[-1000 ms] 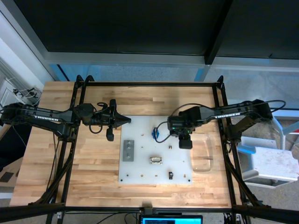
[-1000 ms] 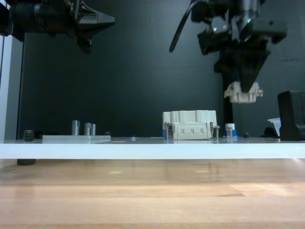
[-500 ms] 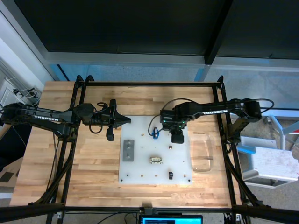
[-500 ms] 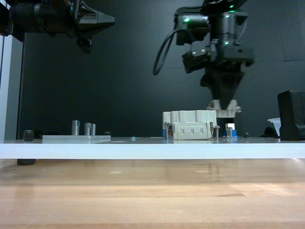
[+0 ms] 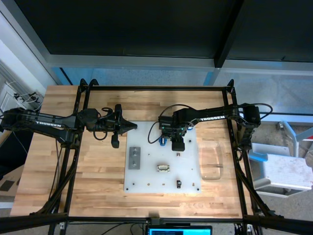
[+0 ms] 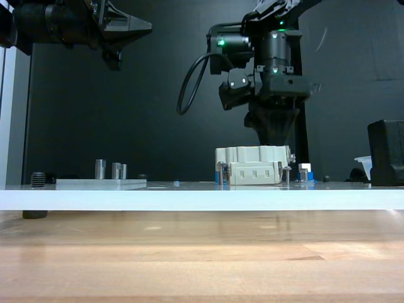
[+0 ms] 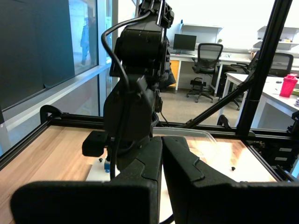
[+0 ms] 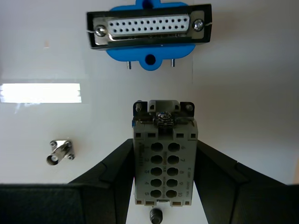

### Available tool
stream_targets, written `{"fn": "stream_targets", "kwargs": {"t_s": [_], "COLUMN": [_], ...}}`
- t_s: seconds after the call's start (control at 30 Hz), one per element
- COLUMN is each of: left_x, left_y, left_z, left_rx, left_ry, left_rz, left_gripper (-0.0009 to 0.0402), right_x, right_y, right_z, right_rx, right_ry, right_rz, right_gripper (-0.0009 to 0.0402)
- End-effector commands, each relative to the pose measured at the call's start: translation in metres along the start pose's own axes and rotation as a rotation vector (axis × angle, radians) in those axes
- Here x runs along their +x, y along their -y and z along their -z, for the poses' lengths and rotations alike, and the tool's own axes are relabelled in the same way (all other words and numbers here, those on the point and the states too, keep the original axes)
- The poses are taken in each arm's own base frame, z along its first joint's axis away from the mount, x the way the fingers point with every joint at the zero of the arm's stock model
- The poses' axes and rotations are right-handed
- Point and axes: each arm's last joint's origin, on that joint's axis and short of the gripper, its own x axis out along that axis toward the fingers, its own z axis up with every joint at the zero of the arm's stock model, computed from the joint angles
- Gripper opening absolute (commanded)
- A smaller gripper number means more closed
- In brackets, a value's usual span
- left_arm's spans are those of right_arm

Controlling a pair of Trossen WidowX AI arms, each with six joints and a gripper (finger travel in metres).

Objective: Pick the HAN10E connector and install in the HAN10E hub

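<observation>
The right wrist view alone shows the grasp. The connector (image 8: 163, 156), pale grey-beige with two rows of round holes on its face, is clamped between the two black fingers (image 8: 110, 170) of the right gripper (image 8: 164, 144). It is over the white board (image 8: 243, 93), with a blue plug (image 8: 149, 28) beyond it and a small silver fitting (image 8: 59, 153) to one side. The high view hides the connector under the right gripper (image 5: 177, 143), but places that gripper just beside the blue plug (image 5: 162, 139). It is apart from the socket (image 5: 163, 168), which lies on the board closer to the near edge. The low view shows the right gripper (image 6: 276, 140) pointing straight down, its tip low behind the right end of the socket (image 6: 251, 165). The right arm reaches inward with the wrist bent down. The left gripper (image 5: 133, 127) is held high and level over the board's far left corner. The left wrist view shows its fingers (image 7: 140, 172) pressed together, holding nothing.
</observation>
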Motion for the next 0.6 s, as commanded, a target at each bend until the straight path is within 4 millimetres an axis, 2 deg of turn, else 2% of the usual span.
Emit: {"fn": "stream_targets", "kwargs": {"t_s": [0.03,0.6], "left_x": [0.0,0.0], "left_y": [0.0,0.0], "left_z": [0.0,0.0], "left_rx": [0.0,0.0], "left_ry": [0.001,0.0], "left_rz": [0.0,0.0], "left_gripper": [0.0,0.0], "right_x": [0.005,0.015], "right_y": [0.002,0.002], "right_z": [-0.001,0.004], "right_rx": [-0.003,0.001], "right_ry": [-0.009,-0.021], "right_rz": [0.0,0.0], "right_gripper": [0.0023,0.0034]}}
